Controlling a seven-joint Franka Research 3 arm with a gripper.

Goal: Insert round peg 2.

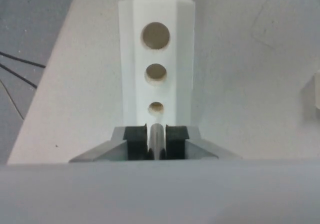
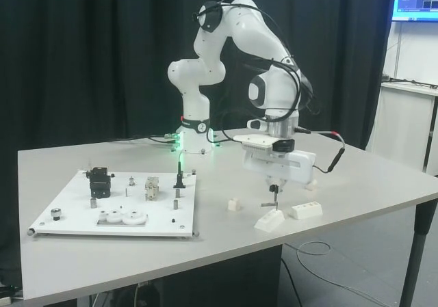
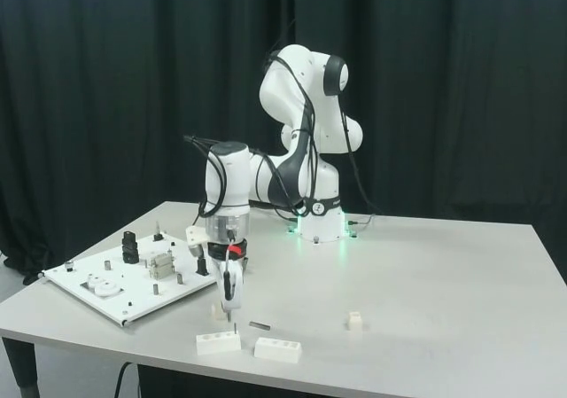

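My gripper (image 1: pixel 156 140) is shut on a grey round peg (image 1: pixel 156 136), held upright between the black pads (image 1: pixel 134 141). Just below it lies a long white block (image 1: pixel 156 59) with three round holes in a row, from large to small; the smallest hole (image 1: pixel 156 108) is nearest the peg. In the first room view the gripper (image 2: pixel 273 188) hangs over the near end of that block (image 2: pixel 269 220), with the peg (image 2: pixel 273 199) pointing down a little above it. The second room view shows the gripper (image 3: pixel 229 306) above the block (image 3: pixel 218 341).
A second white block (image 2: pixel 304 210) lies beside the first. A small white piece (image 2: pixel 234 204) and a short dark peg (image 3: pixel 259 325) rest on the table nearby. The white assembly board (image 2: pixel 75 226), which carries several parts, sits at the far side of the grey table.
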